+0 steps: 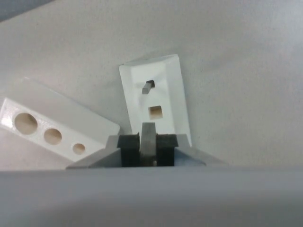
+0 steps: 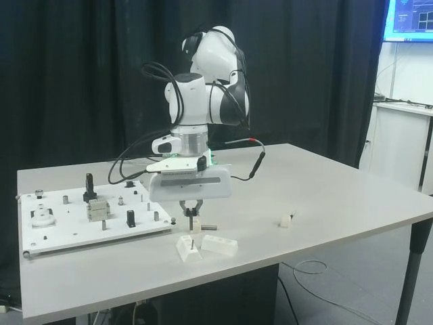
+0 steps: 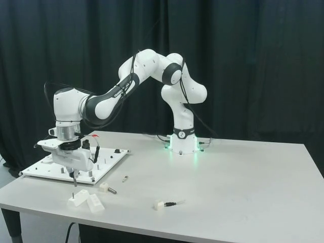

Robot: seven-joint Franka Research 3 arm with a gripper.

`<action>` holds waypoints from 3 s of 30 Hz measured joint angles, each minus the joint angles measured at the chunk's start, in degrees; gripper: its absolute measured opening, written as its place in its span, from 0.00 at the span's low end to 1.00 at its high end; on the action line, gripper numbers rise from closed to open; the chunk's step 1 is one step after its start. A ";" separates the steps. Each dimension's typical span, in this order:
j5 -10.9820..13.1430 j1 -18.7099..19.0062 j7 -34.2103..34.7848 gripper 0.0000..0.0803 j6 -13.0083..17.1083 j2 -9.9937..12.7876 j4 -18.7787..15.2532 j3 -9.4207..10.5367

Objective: Insert square peg 2.

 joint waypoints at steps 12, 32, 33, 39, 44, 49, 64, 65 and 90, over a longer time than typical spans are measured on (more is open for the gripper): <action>-0.46 0.00 0.09 0.08 0.00 -0.36 0.08 -0.12; -6.25 0.08 3.91 0.08 -1.05 -2.14 -0.89 -3.30; -6.53 0.03 3.93 0.08 -1.09 -2.26 -1.03 -3.46; -8.15 -0.56 3.94 0.08 -1.17 -3.45 -2.28 -3.80; -9.52 -1.25 4.11 0.08 -1.16 -4.82 -3.84 -3.88; -10.77 -1.91 4.63 0.08 -1.09 -6.11 -5.67 -4.59; -12.86 -3.93 2.76 0.08 0.37 -10.54 -13.47 -6.78; -12.90 -3.99 2.55 0.08 0.55 -10.88 -14.13 -6.95; -12.80 -4.12 5.99 0.08 13.55 -21.81 -36.07 -11.07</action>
